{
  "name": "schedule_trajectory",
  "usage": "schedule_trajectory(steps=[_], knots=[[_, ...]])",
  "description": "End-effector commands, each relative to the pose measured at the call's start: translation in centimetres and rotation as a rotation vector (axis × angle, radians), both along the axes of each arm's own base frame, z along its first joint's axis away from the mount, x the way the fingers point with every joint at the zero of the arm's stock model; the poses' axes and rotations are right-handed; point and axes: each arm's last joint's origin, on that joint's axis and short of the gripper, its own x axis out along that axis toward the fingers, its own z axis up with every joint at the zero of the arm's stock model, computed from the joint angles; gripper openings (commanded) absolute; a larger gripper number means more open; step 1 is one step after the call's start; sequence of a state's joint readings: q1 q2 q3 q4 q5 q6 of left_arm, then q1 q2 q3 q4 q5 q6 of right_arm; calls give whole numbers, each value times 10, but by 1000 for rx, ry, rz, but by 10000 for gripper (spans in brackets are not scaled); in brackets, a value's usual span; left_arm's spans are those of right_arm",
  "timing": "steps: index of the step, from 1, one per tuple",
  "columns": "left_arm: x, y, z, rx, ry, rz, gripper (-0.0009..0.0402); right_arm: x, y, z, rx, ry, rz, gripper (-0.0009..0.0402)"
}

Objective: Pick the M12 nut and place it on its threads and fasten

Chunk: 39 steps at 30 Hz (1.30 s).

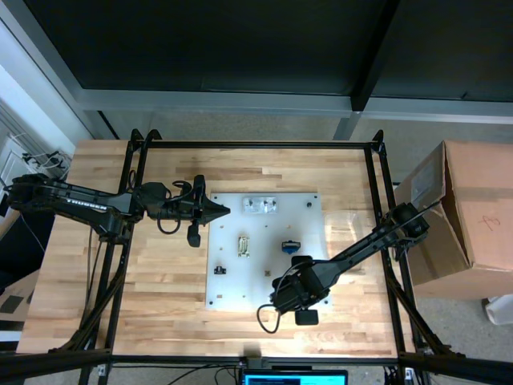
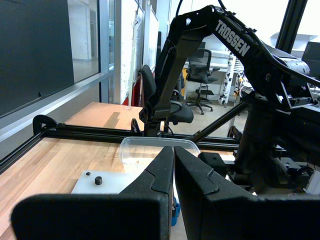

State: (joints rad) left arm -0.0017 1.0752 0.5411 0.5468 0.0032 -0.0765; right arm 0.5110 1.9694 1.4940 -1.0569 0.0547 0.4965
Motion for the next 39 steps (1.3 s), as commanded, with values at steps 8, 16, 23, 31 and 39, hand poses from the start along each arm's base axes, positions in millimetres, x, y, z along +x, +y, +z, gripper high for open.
schedule_trajectory(steps=[8,16,23,31,39], knots=[[0,0,0,0,-1,0,0,2,-1,-3,-43,-41,-23,0],[0,0,0,0,0,0,0,1,7,-13,215,32,20,0],[0,0,0,0,-1,0,0,-4,5,-10,223,62,18,0],[0,0,0,0,-1,0,0,-6,-2,-2,64,-27,-34,0],[0,0,0,0,0,0,0,-3,-3,0,-7,-99,-47,0]])
